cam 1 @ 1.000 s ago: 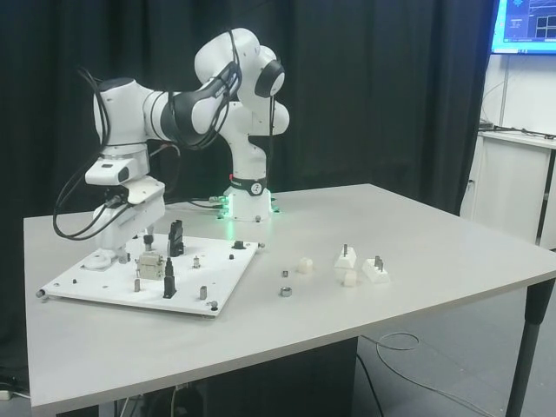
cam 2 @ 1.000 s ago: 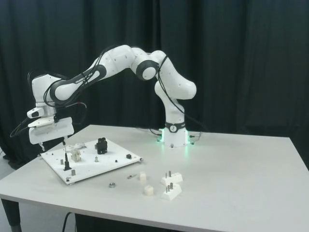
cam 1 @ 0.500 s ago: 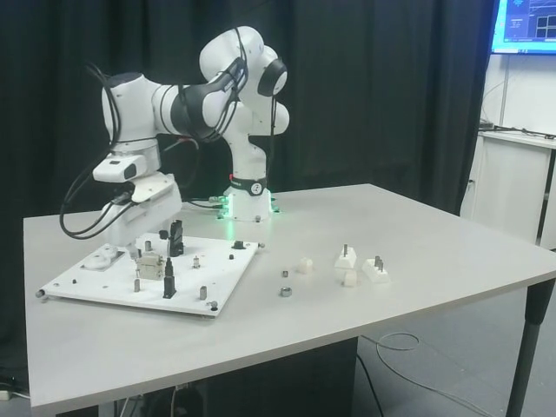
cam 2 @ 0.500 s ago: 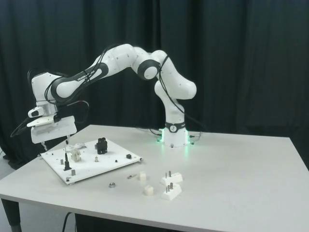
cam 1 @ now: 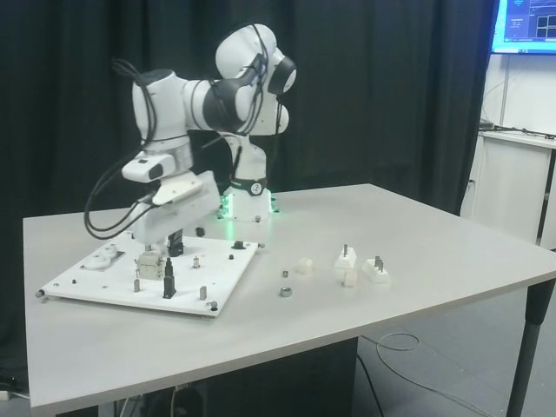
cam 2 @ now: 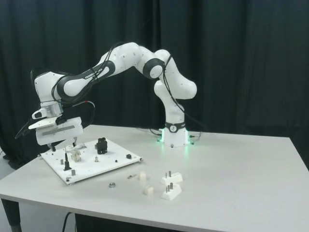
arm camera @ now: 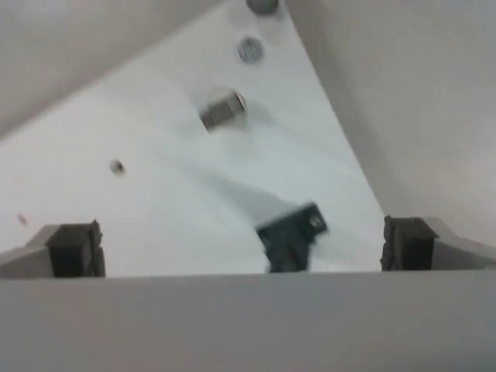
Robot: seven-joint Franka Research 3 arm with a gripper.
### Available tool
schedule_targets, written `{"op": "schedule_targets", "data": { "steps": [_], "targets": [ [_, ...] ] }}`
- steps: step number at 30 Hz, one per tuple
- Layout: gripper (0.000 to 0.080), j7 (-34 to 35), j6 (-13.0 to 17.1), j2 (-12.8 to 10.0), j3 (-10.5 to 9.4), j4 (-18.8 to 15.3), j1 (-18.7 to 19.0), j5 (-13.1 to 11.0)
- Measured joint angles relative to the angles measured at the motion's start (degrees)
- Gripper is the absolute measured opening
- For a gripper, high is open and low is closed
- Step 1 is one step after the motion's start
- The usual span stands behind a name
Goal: Pick round peg 2.
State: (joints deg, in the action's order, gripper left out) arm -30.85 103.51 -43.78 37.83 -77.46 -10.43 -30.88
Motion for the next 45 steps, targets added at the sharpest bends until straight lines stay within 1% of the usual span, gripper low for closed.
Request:
{"op": "schedule_targets", "data": {
  "steps": [13, 20, 27, 32, 39, 45],
  "targets": [
    [0.08, 14.37, -1.16, 0.11, 0.14, -0.02, 5.2, 0.17],
    [0.08, 23.31, -2.08, 0.12, 0.14, -0.21, 8.01, 0.19],
    [0.08, 31.05, -3.88, 0.11, 0.07, -0.77, 11.2, 0.18],
    [0.08, 36.86, -5.12, 0.14, -0.71, -1.41, 13.77, -0.02],
    [0.08, 46.48, -5.25, 0.18, -2.42, -3.01, 18.4, 0.06],
    [0.08, 52.84, -5.24, 0.19, -2.65, -4.43, 22.96, 0.6]
  ]
}}
